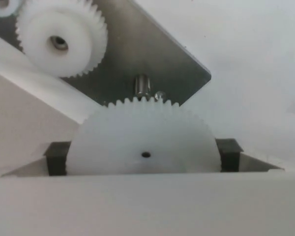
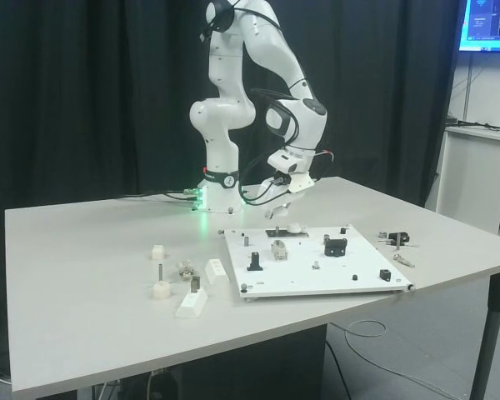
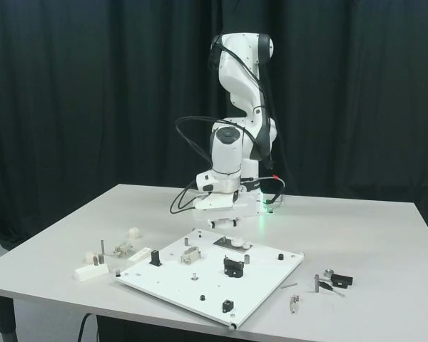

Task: Place large gear.

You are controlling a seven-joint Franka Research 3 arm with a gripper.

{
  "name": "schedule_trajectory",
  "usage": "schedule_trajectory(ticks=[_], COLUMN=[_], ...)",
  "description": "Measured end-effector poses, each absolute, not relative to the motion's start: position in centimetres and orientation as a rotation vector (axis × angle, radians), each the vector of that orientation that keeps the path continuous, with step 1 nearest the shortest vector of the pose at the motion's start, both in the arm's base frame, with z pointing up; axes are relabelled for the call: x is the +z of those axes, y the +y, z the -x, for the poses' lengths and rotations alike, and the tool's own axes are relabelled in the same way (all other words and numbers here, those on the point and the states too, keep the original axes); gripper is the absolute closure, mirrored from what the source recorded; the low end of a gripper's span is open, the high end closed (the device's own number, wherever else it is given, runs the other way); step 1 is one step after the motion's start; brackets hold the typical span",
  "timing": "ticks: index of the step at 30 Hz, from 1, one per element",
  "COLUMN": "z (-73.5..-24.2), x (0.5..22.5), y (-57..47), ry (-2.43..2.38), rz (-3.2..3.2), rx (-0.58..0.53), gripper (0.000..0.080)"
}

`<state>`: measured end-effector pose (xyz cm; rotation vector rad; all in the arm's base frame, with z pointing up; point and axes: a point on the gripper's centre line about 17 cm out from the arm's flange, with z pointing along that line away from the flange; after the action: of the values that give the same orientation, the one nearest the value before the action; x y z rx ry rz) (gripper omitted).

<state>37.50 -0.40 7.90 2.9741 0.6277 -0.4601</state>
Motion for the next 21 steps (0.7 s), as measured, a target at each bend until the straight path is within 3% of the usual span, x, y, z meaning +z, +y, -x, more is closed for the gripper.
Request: schedule_trajectory(ticks=[21], z=[-37.6], x=[7.79], y=[-0.86], ry=[0.617], rz=[-2.975], rx=[-0.454], gripper=[0.02])
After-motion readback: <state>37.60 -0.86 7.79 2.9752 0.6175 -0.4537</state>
